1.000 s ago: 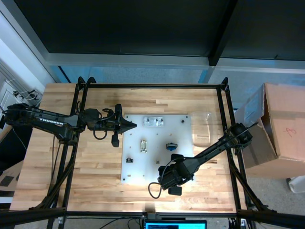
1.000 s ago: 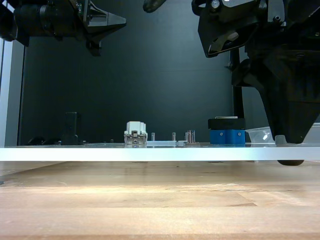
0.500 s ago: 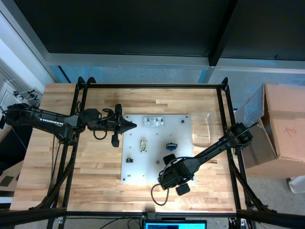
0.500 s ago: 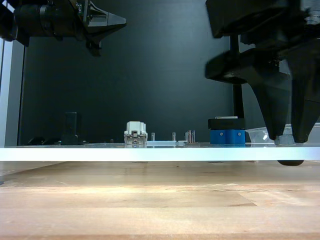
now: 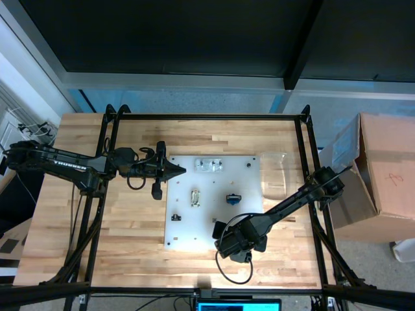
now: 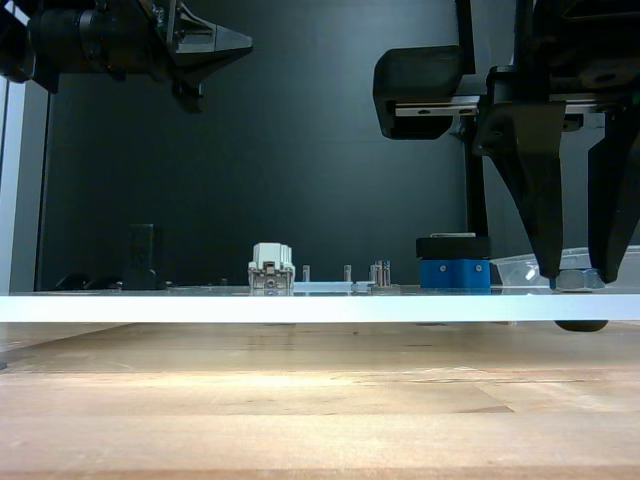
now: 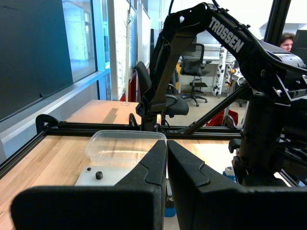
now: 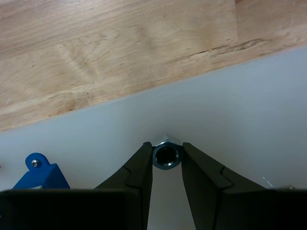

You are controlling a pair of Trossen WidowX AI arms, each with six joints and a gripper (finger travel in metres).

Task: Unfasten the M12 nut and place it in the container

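High view: the right gripper (image 5: 237, 241) hangs over the flat white plastic board (image 5: 194, 230) at about five o'clock from the board's middle, covering whatever is under it. The clear plastic container (image 5: 275, 172) stands off the board at two o'clock, well apart. The left gripper (image 5: 174, 170) hovers at the board's ten o'clock edge, pointing inward. Low view: the small silver hexagonal nut (image 6: 574, 281) sits down at board level between the right gripper's two black fingertips (image 6: 548, 264), at three o'clock from a blue block with a black cap (image 6: 455, 268). No ribs of the black stud show beneath it, so it looks run fully down on its stud. Left wrist view: the left gripper's fingers (image 7: 152, 165) lie pressed together on nothing, with the container beyond them. Right wrist view: the right gripper is clenched on the nut, one pad against each of two opposite flats, with the nut's dark bore facing the camera. As I judge it, the nut is light, hard and stiff, in no danger of damage, but smooth and small enough to squirt out of a skewed pinch. Opposite flats, taken low and square, are the sound hold, and its thread will resist turning until it runs off.
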